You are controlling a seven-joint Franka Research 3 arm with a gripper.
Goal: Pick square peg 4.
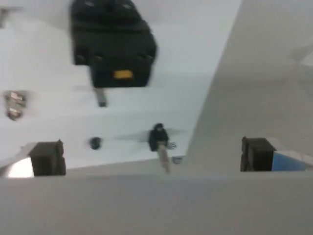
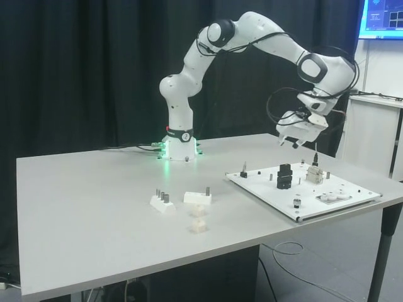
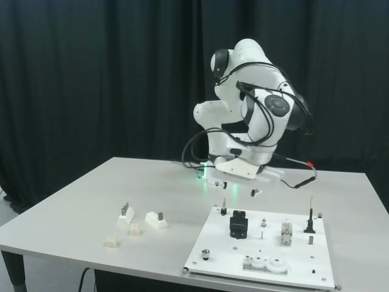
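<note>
The gripper hangs above the white board, fingers spread apart and empty; three pegs stand in one small block on the table

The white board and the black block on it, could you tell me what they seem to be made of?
The white board looks like painted sheet or plastic: flat, thin, smooth and matte. The black block looks like moulded plastic, dull and blocky, though that is uncertain.
</note>
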